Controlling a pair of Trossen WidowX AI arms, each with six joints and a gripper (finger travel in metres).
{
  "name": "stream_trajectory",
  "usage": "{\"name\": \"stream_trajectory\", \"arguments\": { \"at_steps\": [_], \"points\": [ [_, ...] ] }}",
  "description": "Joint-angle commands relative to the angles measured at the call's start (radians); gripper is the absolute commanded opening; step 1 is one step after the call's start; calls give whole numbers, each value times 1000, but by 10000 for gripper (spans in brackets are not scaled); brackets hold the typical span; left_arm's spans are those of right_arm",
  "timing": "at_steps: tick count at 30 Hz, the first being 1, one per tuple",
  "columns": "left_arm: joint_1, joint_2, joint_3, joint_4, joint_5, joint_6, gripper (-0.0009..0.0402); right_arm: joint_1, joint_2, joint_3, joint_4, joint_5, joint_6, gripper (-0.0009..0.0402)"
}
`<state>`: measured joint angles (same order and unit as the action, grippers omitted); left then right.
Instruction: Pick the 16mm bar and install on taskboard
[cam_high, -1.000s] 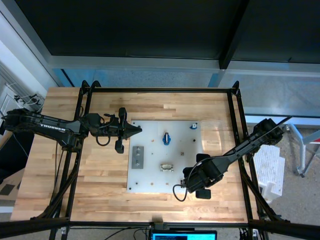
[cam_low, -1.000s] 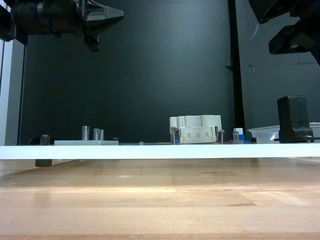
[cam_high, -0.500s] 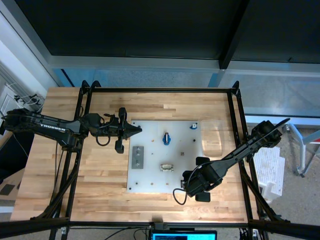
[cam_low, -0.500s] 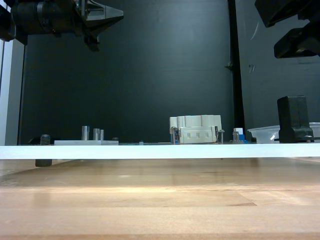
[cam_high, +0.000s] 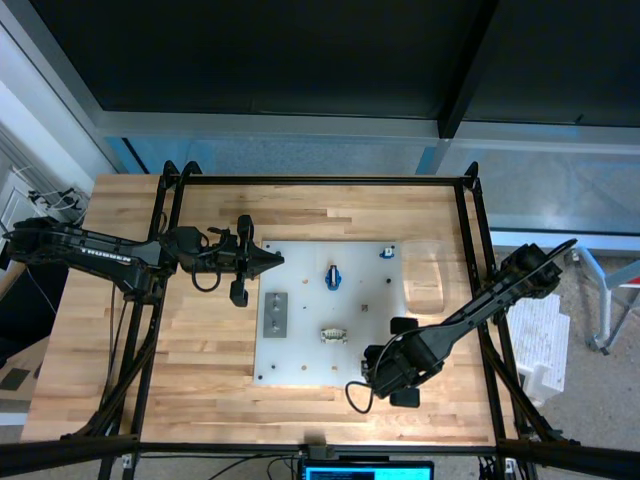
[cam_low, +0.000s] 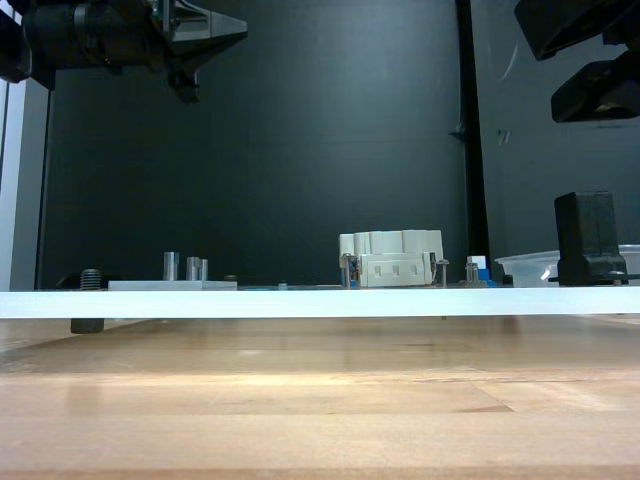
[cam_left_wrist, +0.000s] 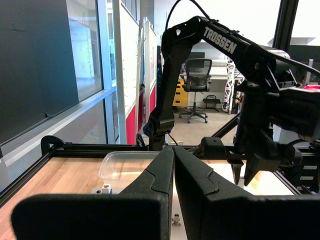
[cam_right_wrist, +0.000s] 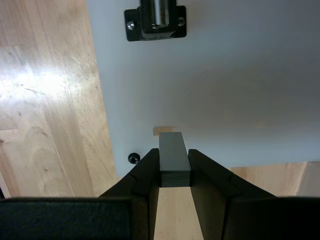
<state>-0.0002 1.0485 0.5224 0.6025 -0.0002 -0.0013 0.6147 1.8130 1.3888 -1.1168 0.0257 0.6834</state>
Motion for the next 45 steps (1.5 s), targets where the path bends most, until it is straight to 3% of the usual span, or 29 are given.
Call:
{"name": "stream_trajectory", "arguments": {
  "at_steps": [1,45],
  "points": [
    [0,0,0,0,0,0,0,2,1,3,1,0,0,4],
    [0,0,0,0,0,0,0,7,11,-6,24,10,-14,4]
  ]
}}
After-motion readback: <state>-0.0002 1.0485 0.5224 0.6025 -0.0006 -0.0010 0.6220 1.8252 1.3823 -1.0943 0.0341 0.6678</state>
